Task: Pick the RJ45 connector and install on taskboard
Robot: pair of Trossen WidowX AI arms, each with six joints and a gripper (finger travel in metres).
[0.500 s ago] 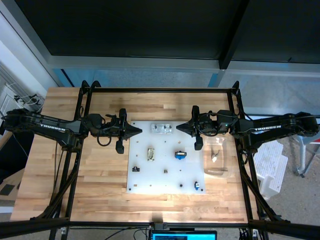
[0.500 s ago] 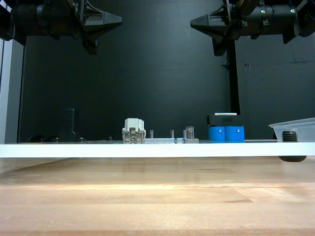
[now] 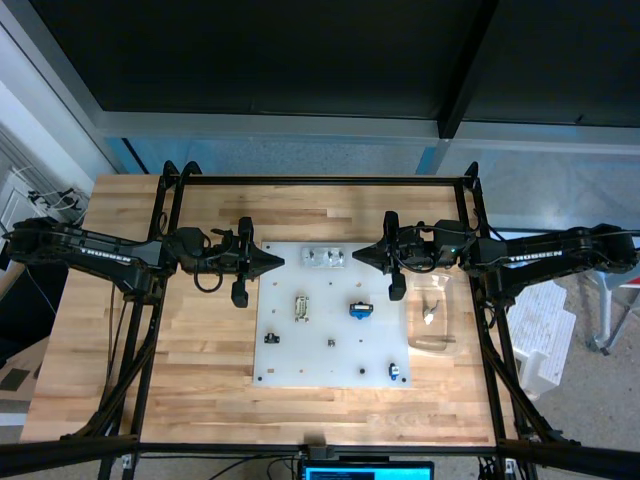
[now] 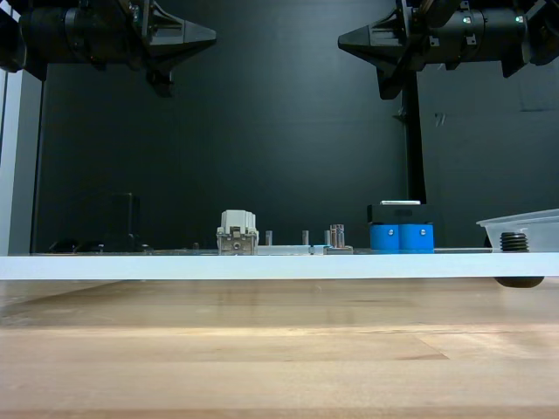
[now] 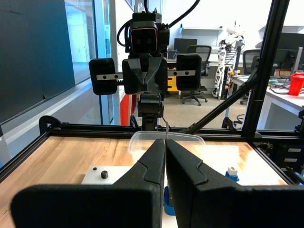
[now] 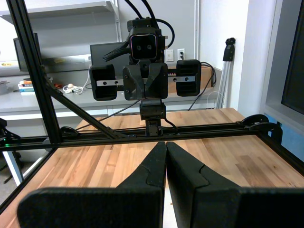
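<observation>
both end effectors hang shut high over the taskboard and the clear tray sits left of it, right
No: the clear tray sits right of the taskboard, as the high view shows. The left end effector and right end effector do hang shut high over it.

We see a light wooden table (image 3: 200,360) filling the middle of the high view, with a black metal frame (image 3: 320,181) running round it. Right of centre, a small clear plastic tray (image 3: 445,346) lies on the wood. A lit blue screen (image 3: 366,470) shows at the bottom edge, a white plastic crate (image 3: 542,345) at lower right, and loose cables (image 3: 45,203) at the left edge.
</observation>
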